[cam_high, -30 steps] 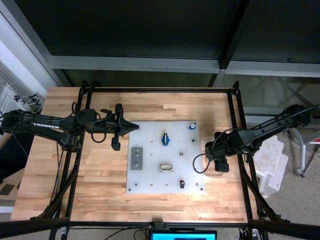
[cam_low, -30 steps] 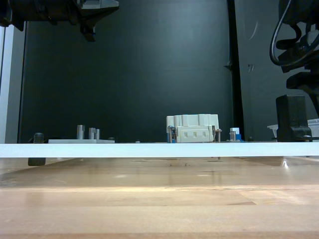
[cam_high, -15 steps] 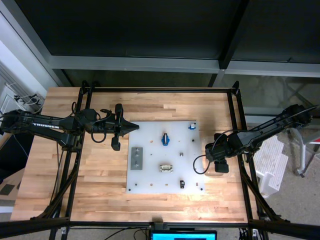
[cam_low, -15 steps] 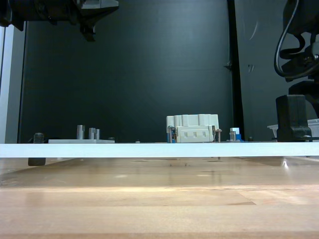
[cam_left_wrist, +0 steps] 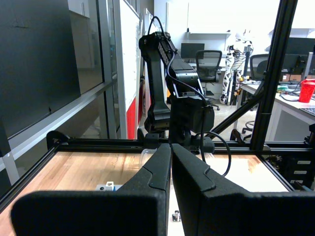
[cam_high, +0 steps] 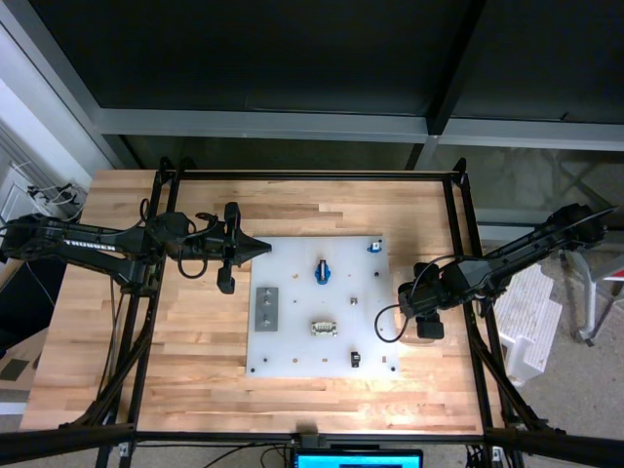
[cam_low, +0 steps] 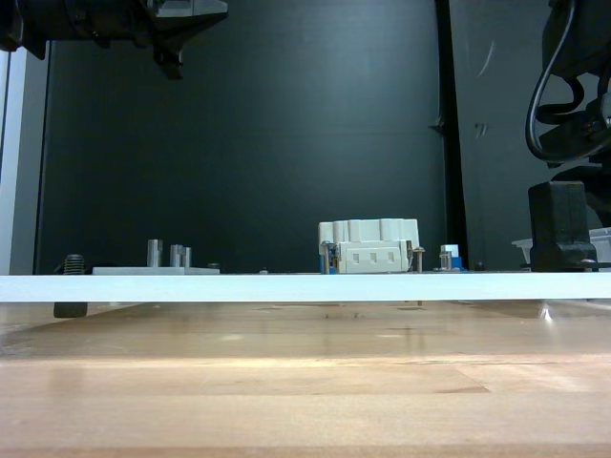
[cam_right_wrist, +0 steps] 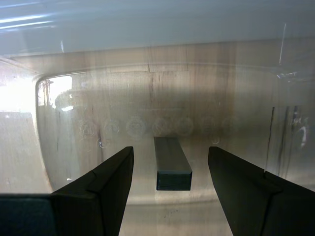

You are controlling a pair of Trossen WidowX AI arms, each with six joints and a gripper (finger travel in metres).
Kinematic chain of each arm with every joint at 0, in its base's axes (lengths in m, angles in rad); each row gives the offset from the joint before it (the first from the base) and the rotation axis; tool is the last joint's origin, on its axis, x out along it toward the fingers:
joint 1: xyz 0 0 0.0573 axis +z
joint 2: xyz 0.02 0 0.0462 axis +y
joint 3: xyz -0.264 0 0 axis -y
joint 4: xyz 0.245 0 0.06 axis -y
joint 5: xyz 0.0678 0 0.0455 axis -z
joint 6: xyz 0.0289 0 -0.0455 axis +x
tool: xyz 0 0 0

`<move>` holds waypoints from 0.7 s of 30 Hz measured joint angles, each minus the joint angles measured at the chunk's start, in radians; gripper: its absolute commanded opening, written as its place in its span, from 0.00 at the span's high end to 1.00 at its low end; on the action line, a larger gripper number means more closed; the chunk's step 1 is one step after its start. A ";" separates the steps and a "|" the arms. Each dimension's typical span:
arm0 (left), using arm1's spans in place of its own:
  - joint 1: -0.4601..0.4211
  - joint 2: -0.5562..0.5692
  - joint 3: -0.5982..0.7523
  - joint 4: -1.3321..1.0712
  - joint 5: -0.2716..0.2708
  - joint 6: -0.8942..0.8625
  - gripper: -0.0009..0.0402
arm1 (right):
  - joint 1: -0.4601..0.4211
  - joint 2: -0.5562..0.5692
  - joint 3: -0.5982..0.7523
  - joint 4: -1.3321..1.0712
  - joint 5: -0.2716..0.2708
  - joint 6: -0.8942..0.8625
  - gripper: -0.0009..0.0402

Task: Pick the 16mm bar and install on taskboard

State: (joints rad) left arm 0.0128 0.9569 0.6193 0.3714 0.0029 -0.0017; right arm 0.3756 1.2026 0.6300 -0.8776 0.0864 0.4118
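Note:
The 16mm bar (cam_right_wrist: 172,164), a short dark block, lies free on the floor of a clear plastic tub (cam_right_wrist: 49,123), clear of the board. My right gripper (cam_right_wrist: 170,151) hangs open over it, one finger (cam_right_wrist: 101,189) on each side, neither touching. From above, the right gripper (cam_high: 423,324) is just past the right edge of the white taskboard (cam_high: 292,351). My left gripper (cam_high: 261,248) hovers at the board's far left corner, high in the low view (cam_low: 186,17). Its fingers (cam_left_wrist: 152,182) are pressed together with nothing between them.
On the board stand a grey block with metal pegs (cam_high: 266,310), a blue handle (cam_high: 323,270), a white connector (cam_low: 369,246) and a small blue part (cam_high: 373,248). A black frame (cam_high: 458,234) rails the wooden table. White packaging (cam_high: 531,322) lies beyond the right rail.
The right gripper has shifted slightly toward the board, and its cable has moved a little. The left arm has not moved.

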 measured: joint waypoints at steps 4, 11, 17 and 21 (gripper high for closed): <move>0.000 0.000 0.000 0.000 0.000 0.000 0.98 | 0.001 0.000 0.000 0.000 0.000 -0.001 0.55; 0.000 0.000 0.000 0.000 0.000 0.000 0.98 | 0.002 0.000 0.000 -0.001 0.000 -0.001 0.65; 0.000 0.000 0.000 0.000 0.000 0.000 0.98 | 0.003 0.000 0.000 -0.001 0.000 -0.001 0.74; 0.000 0.000 0.000 0.000 0.000 0.000 0.98 | 0.003 0.000 0.000 -0.001 0.000 -0.001 0.82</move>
State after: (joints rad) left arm 0.0128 0.9569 0.6197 0.3714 0.0029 -0.0017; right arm 0.3786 1.2026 0.6300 -0.8783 0.0860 0.4107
